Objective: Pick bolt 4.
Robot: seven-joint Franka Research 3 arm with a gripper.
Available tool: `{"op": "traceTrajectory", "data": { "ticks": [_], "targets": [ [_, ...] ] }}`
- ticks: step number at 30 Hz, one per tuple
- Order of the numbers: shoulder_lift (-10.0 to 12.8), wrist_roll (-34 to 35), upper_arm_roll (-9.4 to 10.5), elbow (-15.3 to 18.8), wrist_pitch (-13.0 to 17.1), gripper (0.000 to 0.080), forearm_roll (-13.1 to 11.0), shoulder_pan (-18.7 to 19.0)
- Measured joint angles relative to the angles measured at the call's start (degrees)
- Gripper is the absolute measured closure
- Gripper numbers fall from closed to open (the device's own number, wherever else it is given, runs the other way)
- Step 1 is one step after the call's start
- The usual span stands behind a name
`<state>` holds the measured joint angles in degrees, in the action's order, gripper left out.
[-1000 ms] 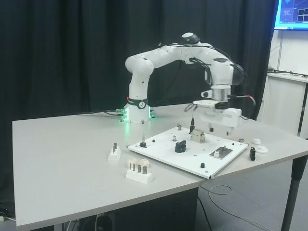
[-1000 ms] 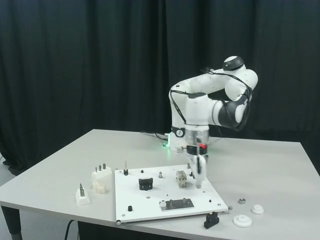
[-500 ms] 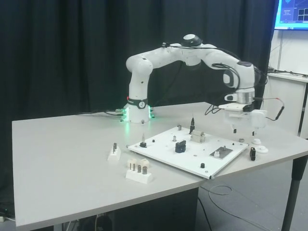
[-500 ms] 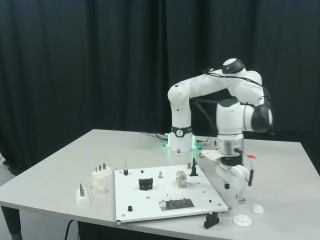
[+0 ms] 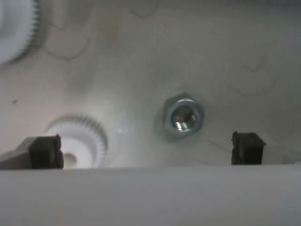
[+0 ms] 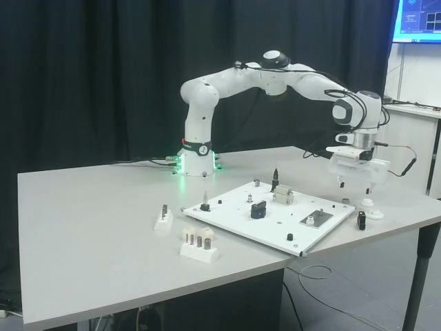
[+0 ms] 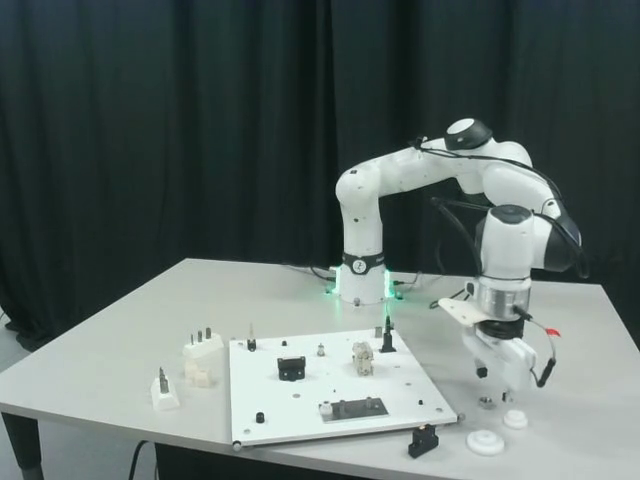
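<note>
Grey metal hex nut [image 5: 184, 116], not really bolt, lying flat on table [image 6: 89, 207] at right of both room views, bore pointing straight up. Sits between gripper [image 5: 146, 150] fingertips [image 5: 247, 148], nearer one at frame right. Fingers spread wide, holding nothing. White gears [image 5: 80, 141] just beside.

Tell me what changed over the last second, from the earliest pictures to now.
The gripper swung away from above the white board, past its edge, and now hangs over the bare grey table beside it. The wrist view shows a metal nut lying between its open fingertips, with two white gears nearby. Nothing was taken hold of or let go. The board, its parts and the white blocks stayed put.
</note>
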<state>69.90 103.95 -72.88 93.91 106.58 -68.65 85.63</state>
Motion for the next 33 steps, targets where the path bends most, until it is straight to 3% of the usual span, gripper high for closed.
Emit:
{"op": "traceTrajectory", "data": {
  "ticks": [6, 13, 33],
  "targets": [
    [0.00, 1.75, 0.71, 0.05, 0.00, 0.0003, 2.62, 0.58],
    [0.01, 2.40, 1.00, 0.74, -0.01, 0.0003, 3.73, 0.97],
    [-0.03, 1.72, 1.98, 2.66, 0.11, 0.0003, 2.51, 1.94]
  ]
}}
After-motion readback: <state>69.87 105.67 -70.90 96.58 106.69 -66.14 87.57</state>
